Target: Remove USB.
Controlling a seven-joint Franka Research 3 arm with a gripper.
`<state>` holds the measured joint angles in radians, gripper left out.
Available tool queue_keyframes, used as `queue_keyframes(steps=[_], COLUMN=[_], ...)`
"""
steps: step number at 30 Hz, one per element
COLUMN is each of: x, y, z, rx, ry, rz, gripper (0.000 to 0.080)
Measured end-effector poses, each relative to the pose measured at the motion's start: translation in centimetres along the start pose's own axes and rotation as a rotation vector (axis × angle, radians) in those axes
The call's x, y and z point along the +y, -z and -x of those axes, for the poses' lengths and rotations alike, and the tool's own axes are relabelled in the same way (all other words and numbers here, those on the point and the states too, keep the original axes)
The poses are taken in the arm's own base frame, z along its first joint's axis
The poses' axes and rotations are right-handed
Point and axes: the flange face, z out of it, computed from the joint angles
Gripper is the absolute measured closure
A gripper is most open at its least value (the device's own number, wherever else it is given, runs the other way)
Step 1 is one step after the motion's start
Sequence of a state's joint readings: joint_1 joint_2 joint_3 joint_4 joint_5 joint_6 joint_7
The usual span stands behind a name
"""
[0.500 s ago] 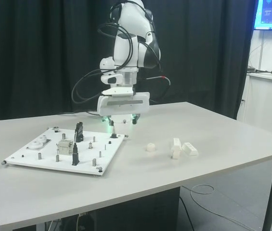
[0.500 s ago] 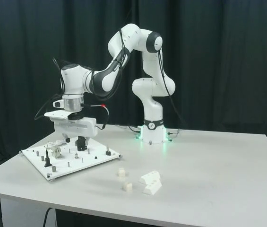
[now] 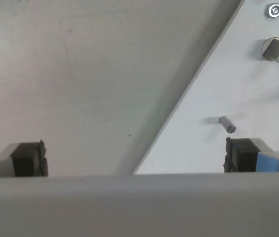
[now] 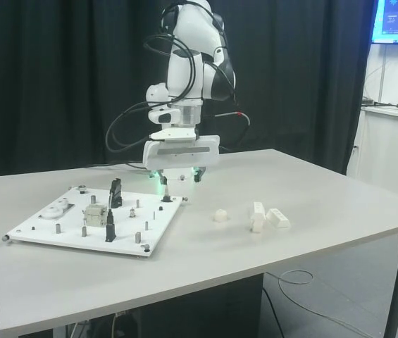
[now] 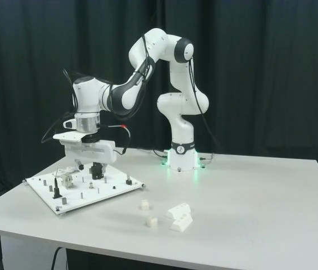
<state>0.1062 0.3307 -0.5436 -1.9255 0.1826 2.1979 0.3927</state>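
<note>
The USB plug stood upright in the white board near its front edge, beside a small grey block. The claw hung released, fingers spread wide, above the board's far edge, well apart from the plug. Small white blocks lay on the grey desk.

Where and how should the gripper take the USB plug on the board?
Probably by the black upright body of the USB plug, coming straight down from above: it stands vertical on the white board, near the front edge. The open gripper hangs over the far edge.
</note>
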Motion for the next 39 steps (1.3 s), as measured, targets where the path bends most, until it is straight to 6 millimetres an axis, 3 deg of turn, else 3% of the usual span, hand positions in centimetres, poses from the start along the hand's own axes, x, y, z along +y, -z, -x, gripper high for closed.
queue_keyframes(steps=[39], x=[0.5], y=[1.1], z=[-0.6], rx=[0.014], ry=[-0.006], rz=[-0.003], gripper=[0.0003])
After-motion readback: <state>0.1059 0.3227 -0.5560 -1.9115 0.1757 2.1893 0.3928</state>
